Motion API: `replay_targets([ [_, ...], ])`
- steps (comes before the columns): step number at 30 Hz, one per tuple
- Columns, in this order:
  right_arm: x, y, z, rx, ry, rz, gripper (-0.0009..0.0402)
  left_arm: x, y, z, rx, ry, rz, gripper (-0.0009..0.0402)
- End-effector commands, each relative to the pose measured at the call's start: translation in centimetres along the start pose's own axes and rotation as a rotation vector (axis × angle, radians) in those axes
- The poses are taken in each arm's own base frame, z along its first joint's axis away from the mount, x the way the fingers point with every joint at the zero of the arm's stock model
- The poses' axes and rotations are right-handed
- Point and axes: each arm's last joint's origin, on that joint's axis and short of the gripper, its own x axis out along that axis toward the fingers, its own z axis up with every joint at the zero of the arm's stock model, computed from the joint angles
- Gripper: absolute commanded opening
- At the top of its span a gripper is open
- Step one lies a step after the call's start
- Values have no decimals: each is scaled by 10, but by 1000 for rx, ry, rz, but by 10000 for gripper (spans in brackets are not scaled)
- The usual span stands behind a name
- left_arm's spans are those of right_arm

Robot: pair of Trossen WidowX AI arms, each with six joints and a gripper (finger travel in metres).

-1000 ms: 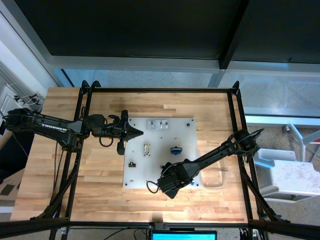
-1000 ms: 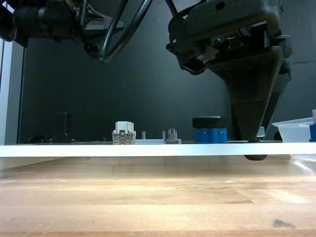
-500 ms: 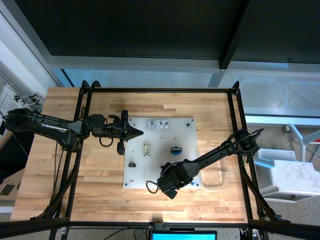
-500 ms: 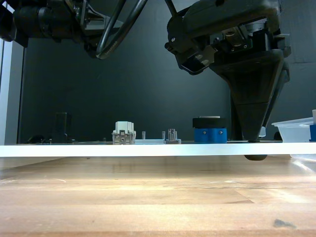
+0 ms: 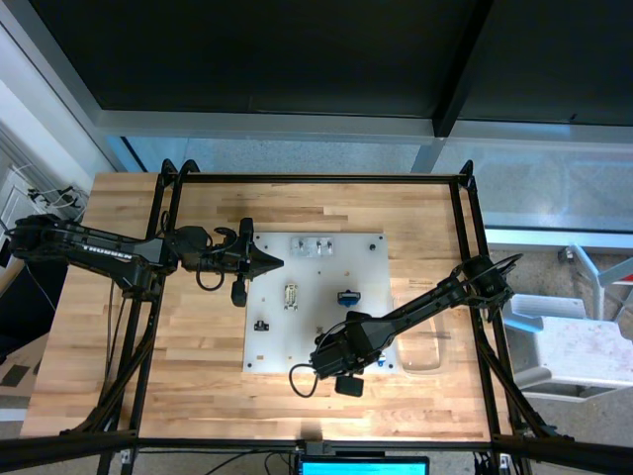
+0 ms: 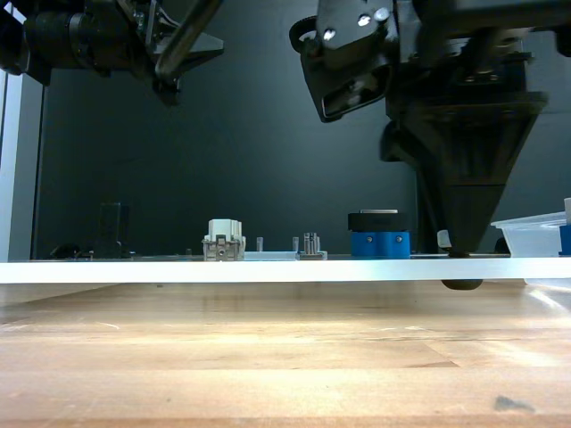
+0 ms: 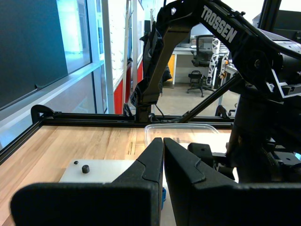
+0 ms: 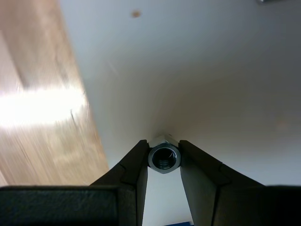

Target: Unfasten the M12 fastener and place in the container

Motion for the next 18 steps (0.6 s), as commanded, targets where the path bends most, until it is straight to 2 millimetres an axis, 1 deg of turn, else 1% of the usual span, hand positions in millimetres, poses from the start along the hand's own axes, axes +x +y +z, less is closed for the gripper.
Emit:
replay_targets([
  [1,0,0,0,-175,4,-2,4,0,0,0,0,1,0,0],
  [9,-1,0,0,-646,-3,0,4,0,0,0,0,0,0,0],
  [16,-1,-1,0,-929,-3,-1,4,0,0,0,0,0,0,0],
  [18,-1,-1,0,-978,-3,-1,4,0,0,0,0,0,0,0],
])
